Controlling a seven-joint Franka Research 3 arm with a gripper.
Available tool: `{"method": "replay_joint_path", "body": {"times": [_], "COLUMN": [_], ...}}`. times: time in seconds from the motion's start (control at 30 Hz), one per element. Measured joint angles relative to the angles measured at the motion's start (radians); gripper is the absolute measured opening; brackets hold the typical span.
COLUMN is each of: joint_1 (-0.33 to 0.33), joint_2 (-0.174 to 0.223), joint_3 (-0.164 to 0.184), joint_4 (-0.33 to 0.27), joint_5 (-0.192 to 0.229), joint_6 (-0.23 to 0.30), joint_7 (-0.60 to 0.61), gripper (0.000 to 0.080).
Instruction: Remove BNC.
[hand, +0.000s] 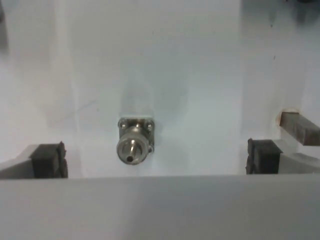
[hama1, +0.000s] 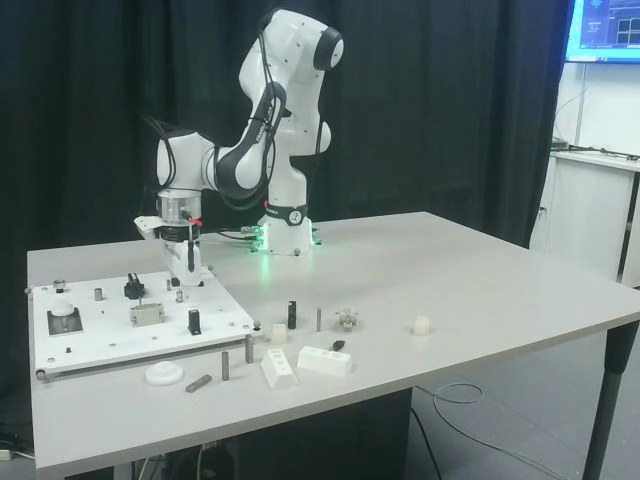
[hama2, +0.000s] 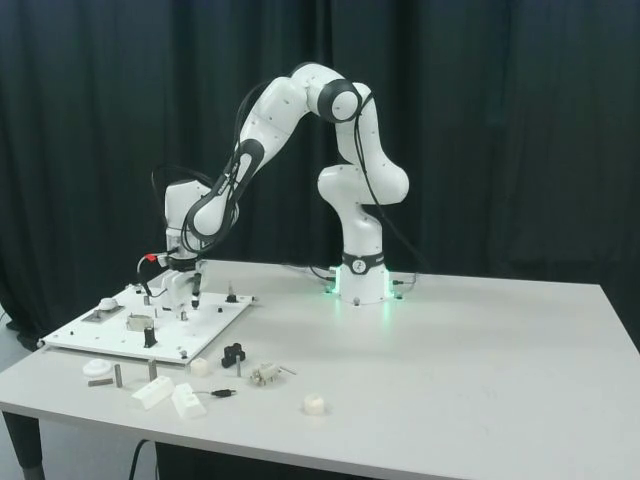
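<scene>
**Poised above the BNC socket, jaws wide and empty**

I am hovering my gripper directly over the BNC connector, which is standing upright on the white board, bolted down by its small square flange. Its barrel is pointing straight up at my wrist, so its long axis is running along my line of descent. My two black fingertips are sitting well apart on either side of it, gripping nothing, with bare board between each pad and the metal. In the room views I am hanging over the far edge of the board, near a few short posts, with the loose parts on the grey table lying well clear. Dropping straight down looks unobstructed to me.
</scene>
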Motion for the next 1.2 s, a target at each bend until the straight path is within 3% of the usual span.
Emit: {"method": "replay_joint_path", "body": {"times": [0.73, 0.77, 0.93, 0.97, 1.13, 1.17, 1.2], "joint_1": [-0.007, -0.007, -0.008, -0.008, -0.008, -0.008, -0.008], "joint_2": [0.017, 0.017, 0.017, 0.017, 0.017, 0.017, 0.018], "joint_3": [0.003, 0.003, 0.003, 0.004, 0.011, 0.013, 0.015], "joint_4": [0.001, 0.002, 0.005, 0.005, 0.010, 0.011, 0.012], "joint_5": [0.041, 0.042, 0.064, 0.068, 0.087, 0.092, 0.098], "joint_6": [0.006, 0.006, 0.005, 0.005, 0.005, 0.005, 0.005], "joint_7": [-0.052, -0.052, -0.052, -0.052, -0.052, -0.052, -0.051], "gripper": [0.0800, 0.0640, 0.0640, 0.0480, 0.0480, 0.0294, 0.0294]}}
